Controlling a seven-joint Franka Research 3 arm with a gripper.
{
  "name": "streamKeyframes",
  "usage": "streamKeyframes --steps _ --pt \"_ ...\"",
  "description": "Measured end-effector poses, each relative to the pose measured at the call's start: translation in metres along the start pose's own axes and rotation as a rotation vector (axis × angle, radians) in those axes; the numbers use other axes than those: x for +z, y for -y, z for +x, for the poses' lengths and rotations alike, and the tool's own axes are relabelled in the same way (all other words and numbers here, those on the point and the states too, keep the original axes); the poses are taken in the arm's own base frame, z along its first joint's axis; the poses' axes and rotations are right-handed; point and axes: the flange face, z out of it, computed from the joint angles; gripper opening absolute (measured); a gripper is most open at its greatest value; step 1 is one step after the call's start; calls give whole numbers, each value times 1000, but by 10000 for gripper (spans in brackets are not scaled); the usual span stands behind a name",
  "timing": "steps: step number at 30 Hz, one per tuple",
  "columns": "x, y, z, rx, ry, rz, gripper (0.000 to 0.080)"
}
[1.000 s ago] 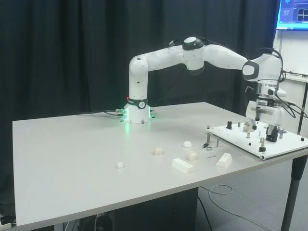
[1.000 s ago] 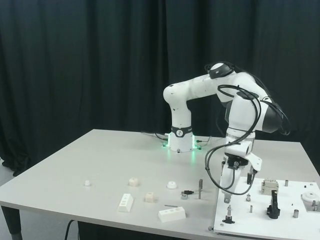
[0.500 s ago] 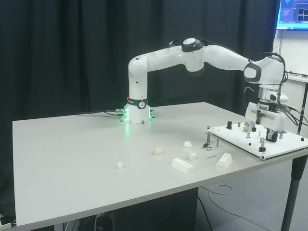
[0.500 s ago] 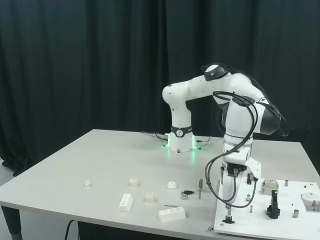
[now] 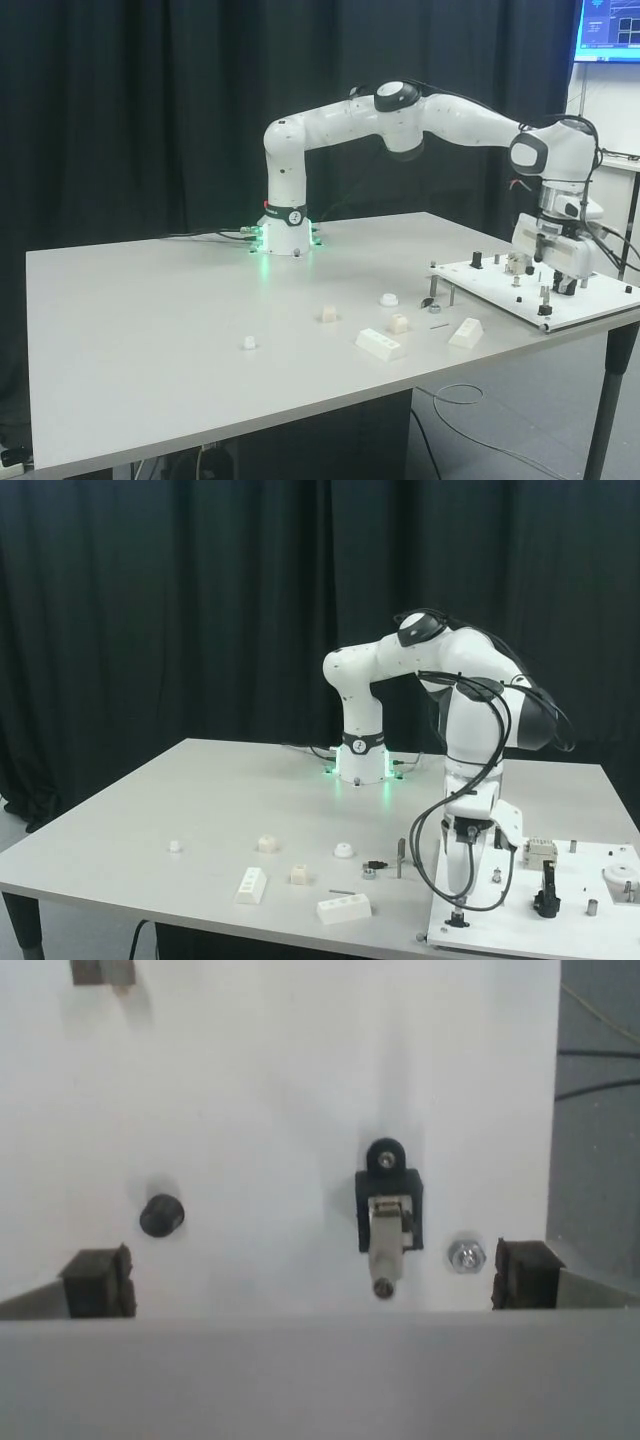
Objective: Remove Ethernet.
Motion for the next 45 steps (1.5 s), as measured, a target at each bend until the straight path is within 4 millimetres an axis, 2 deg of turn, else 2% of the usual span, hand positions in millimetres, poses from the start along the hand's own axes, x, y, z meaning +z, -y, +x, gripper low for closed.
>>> streamKeyframes --steps 13,45 --pt "11 4 5 6 -15 8 800" --pt "27 -11 4 -32 -18 -43 800"
